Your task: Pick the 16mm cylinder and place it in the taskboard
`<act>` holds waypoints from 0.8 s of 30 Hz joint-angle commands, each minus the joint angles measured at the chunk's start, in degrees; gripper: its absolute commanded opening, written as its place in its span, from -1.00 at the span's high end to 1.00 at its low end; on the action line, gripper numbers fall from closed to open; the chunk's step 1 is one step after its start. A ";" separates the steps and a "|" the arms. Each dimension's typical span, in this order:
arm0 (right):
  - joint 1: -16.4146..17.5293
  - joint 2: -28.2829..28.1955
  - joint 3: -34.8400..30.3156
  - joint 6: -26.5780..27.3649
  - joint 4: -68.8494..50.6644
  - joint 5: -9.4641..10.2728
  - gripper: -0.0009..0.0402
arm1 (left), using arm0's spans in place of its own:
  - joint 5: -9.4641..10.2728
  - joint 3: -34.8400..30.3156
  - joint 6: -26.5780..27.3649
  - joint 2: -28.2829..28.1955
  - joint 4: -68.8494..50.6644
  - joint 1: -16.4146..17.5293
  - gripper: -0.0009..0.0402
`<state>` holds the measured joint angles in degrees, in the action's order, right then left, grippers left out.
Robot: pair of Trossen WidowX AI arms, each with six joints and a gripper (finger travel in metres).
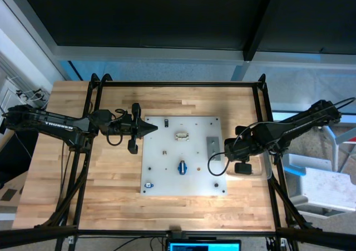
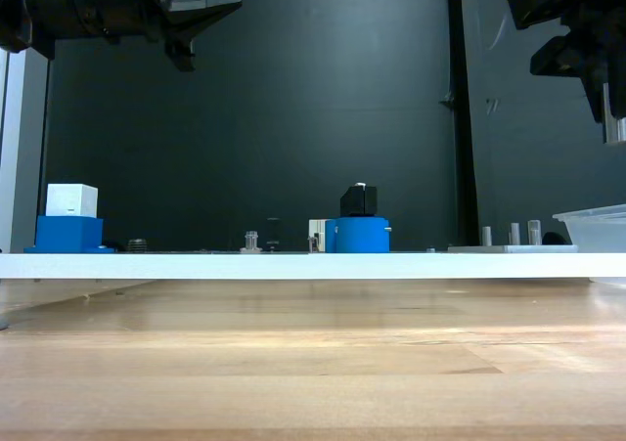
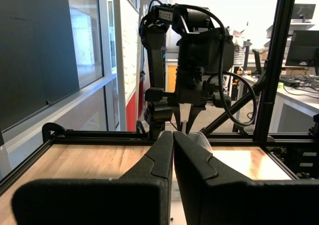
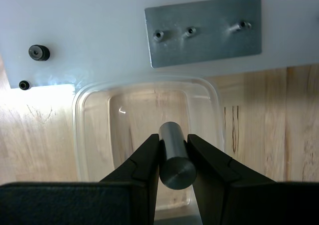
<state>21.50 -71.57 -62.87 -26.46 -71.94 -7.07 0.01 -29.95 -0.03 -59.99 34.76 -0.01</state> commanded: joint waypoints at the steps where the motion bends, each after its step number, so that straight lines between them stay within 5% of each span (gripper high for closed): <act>1: -0.02 -1.38 -0.50 0.98 1.95 1.36 0.84 | 0.00 0.00 -0.02 0.00 0.02 0.02 0.96; 24: -0.72 -13.40 -8.02 3.23 6.86 1.07 0.84 | 0.00 0.00 0.00 0.00 0.02 0.00 0.96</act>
